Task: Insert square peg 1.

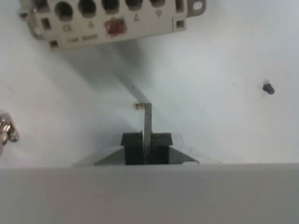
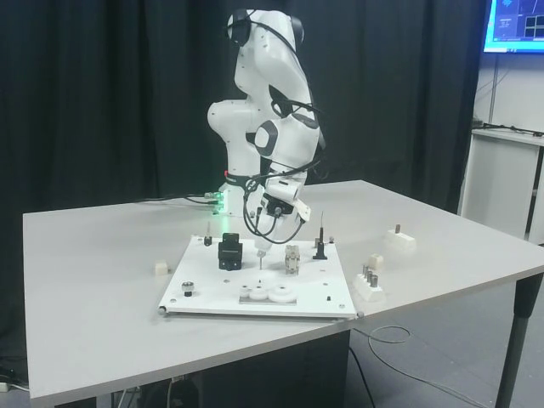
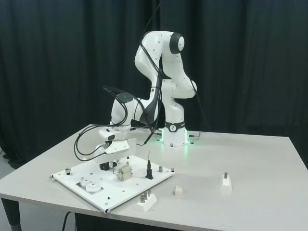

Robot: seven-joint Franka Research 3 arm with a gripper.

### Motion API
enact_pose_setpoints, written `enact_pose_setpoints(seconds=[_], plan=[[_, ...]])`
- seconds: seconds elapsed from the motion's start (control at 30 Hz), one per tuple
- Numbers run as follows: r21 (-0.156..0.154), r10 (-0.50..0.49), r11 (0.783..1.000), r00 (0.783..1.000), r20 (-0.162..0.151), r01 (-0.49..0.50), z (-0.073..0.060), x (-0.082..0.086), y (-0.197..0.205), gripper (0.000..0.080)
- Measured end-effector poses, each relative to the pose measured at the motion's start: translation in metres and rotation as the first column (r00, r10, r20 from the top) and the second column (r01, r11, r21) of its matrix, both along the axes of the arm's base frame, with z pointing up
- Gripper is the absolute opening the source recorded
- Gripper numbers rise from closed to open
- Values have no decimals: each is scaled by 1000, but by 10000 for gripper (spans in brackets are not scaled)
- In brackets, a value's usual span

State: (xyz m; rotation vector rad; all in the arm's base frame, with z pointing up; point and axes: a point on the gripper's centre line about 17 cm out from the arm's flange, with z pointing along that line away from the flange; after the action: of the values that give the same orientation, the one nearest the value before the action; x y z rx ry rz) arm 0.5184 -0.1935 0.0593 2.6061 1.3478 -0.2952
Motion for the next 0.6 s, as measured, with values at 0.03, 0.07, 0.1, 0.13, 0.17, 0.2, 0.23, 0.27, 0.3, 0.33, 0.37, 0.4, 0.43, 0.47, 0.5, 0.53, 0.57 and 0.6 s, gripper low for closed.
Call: enact_pose_setpoints(seconds=[0.03, 0.07, 0.1, 0.13, 0.17, 0.2, 0.23, 0.27, 0.3, 0.33, 0.37, 0.4, 0.43, 0.47, 0.5, 0.53, 0.57, 0.6], plan=[[0, 1, 1000, 1000, 0, -1, 0, 0, 0, 31], [0, 2, 1000, 1000, 0, -2, 0, 0, 0, 31], [0, 3, 1000, 1000, -1, -3, 0, 0, 0, 31], [0, 3, 1000, 1000, -1, -3, 0, 0, 0, 31], [0, 4, 1000, 1000, -1, -4, 0, 0, 0, 31], [0, 4, 1000, 1000, -1, -4, 0, 0, 0, 31], [0, 5, 1000, 1000, -1, -5, 0, 0, 0, 31], [0, 6, 1000, 1000, -1, -6, 0, 0, 0, 31], [0, 7, 1000, 1000, -1, -7, 0, 0, 1, 31], [1, 8, 1000, 1000, -2, -8, 0, 0, 1, 31], [1, 9, 1000, 1000, -2, -9, 0, 0, 1, 31], [1, 10, 1000, 1000, -2, -10, 0, 0, 1, 31], [1, 11, 1000, 1000, -2, -11, 0, 0, 1, 31], [1, 12, 1000, 1000, -3, -12, 0, 0, 1, 31], [1, 12, 1000, 1000, -3, -12, 0, 1, 1, 31], [1, 13, 1000, 1000, -3, -13, 0, 1, 1, 31], [1, 15, 1000, 1000, -3, -15, 0, 1, 1, 31], [1, 16, 1000, 1000, -3, -16, 0, 1, 1, 31]])
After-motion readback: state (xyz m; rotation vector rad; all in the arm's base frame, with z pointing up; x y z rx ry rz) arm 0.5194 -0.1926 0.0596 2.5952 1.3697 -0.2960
